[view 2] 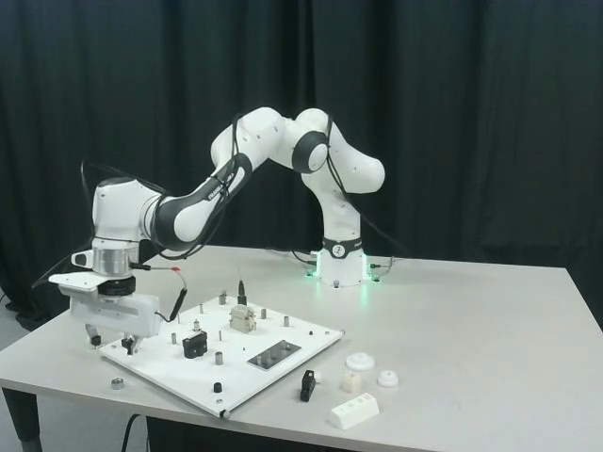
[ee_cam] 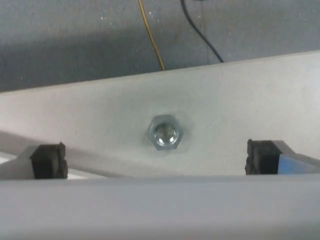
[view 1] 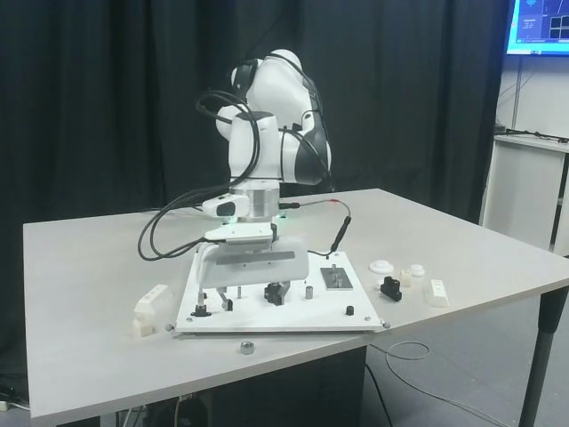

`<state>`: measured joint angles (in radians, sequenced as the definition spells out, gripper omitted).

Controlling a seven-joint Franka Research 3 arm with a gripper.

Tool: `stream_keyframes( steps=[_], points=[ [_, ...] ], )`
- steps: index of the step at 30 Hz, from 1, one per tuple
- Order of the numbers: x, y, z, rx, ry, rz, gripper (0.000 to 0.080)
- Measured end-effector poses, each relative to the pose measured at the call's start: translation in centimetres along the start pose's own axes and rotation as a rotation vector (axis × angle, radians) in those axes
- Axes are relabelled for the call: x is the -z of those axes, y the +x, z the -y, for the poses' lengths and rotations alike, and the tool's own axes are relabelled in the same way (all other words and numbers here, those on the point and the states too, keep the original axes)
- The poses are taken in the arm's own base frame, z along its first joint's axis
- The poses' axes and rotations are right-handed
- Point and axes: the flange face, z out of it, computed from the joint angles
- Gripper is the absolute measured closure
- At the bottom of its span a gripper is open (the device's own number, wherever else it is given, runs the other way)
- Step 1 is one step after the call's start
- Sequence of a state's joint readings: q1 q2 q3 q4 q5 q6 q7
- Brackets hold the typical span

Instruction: Remove Ethernet.

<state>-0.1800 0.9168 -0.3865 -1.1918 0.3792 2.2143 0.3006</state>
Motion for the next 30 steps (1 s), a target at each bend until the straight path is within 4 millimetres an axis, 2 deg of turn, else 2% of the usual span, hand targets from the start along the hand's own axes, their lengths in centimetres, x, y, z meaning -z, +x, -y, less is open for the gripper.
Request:
stream_keyframes(
  steps=[12,19,30],
  points=[
    [1.3,-0.2,0.3,0.026,-0.035,0.009,0.0003],
    [1.8,-0.4,0.3,0.151,-0.061,0.026,0.0003],
    [3.3,-0.2,-1.6,0.299,-0.105,0.093,0.0003]
  ],
)
